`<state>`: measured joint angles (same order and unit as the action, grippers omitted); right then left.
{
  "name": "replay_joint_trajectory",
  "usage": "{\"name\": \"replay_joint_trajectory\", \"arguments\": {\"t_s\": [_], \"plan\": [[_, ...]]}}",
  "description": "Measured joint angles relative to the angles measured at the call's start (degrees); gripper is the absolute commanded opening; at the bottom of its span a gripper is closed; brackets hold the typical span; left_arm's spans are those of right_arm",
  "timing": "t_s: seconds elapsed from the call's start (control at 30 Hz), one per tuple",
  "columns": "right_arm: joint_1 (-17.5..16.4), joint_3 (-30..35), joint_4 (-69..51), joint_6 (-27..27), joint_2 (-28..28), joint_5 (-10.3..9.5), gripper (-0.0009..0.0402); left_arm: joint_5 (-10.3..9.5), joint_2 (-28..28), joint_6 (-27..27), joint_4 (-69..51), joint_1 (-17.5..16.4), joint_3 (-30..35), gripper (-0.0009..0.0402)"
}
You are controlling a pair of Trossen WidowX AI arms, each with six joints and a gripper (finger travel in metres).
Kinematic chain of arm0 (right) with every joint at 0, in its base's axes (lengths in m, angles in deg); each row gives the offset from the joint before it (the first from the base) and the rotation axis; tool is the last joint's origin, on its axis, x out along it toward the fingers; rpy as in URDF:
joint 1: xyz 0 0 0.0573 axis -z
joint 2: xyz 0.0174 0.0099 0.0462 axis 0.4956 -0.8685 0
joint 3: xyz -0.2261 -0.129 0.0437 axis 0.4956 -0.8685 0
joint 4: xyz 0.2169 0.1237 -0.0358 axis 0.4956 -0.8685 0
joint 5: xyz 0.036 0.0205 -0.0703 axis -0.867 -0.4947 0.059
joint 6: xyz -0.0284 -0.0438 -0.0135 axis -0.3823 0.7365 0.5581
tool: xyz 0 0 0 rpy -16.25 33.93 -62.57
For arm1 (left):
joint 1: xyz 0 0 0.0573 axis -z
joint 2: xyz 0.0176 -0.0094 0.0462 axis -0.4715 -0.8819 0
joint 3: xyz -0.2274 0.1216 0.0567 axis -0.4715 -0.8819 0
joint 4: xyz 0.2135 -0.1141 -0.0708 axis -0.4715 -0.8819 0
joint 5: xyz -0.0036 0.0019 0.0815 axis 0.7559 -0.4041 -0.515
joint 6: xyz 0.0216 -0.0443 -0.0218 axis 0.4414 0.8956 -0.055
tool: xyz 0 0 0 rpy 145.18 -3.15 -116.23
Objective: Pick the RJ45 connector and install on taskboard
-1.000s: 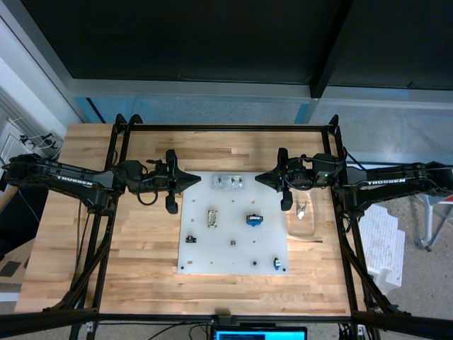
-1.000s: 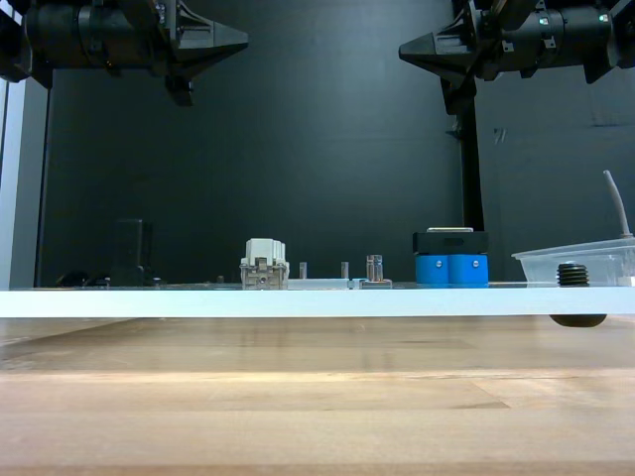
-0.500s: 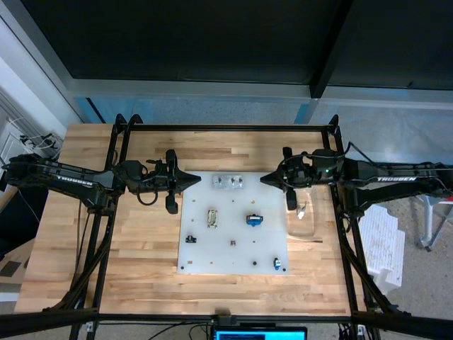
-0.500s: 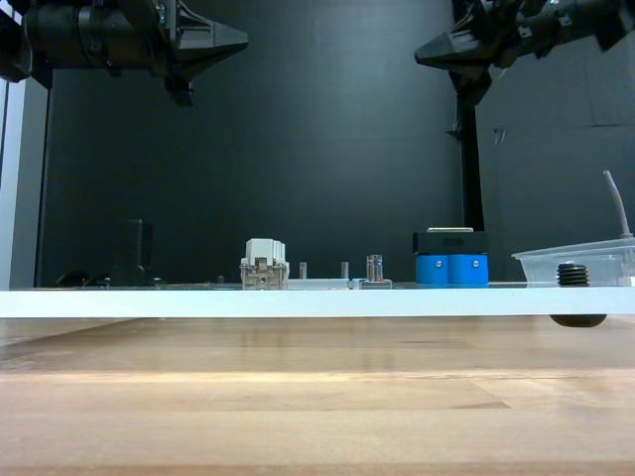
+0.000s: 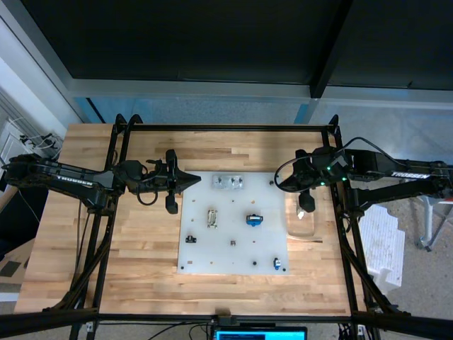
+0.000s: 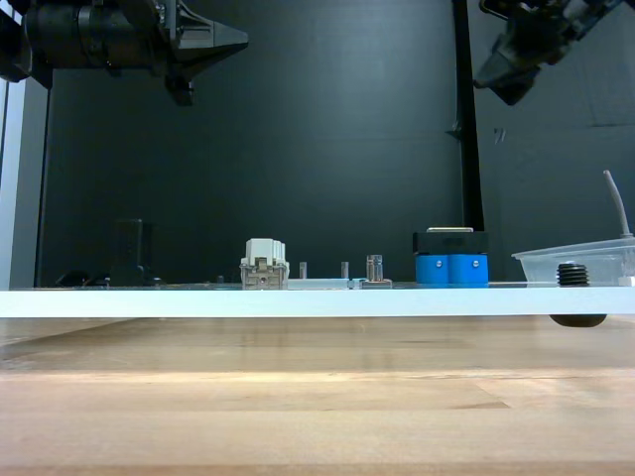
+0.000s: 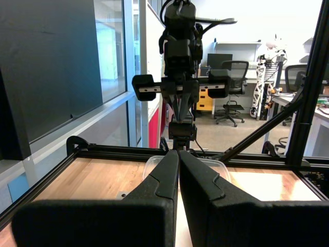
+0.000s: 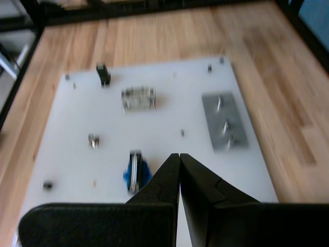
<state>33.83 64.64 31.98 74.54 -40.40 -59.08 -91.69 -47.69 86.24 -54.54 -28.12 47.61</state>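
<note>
The taskboard (image 5: 212,248) is a white square plate in the middle of the table, also seen as a white edge (image 6: 298,302) and from above (image 8: 169,103). The RJ45 connector (image 5: 301,211) shows as a small pale piece in the clear tray (image 5: 301,228) just right of the board. My right gripper (image 5: 289,185) hangs high near the board's far right corner, tilted down toward the board (image 6: 493,84). It is shut and holds nothing (image 8: 179,156). My left gripper (image 5: 197,181) hovers level over the board's far left edge (image 6: 243,42), shut and holding nothing (image 7: 178,152).
Mounted on the board are a silver plate (image 5: 228,183), a pale connector block (image 5: 211,218), a blue part (image 5: 253,220) and another blue part (image 5: 278,265). A black frame (image 5: 226,128) surrounds the table. The tray (image 6: 580,260) holds a black screw foot and a grey cable.
My right arm has pulled back to the right and tipped its gripper downward, toward the tray side. The left arm has not moved.
</note>
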Motion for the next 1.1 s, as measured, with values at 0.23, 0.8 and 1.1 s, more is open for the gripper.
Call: {"name": "replay_joint_trajectory", "arguments": {"t_s": [0.23,0.8,1.1], "plan": [[-0.04,2.29,-11.63,-0.02,1.79,0.0,0.0,0.0,0.0,0.0,-0.02,0.0,-0.02,0.0],[-0.02,5.55,-32.94,1.11,4.13,0.0,0.0,0.0,0.0,0.0,-0.02,0.0,0.0,0.0],[-0.11,5.27,-37.05,2.34,3.02,0.0,0.003,0.0,0.0,0.0,0.0,0.0,-0.02,0.0]]}}
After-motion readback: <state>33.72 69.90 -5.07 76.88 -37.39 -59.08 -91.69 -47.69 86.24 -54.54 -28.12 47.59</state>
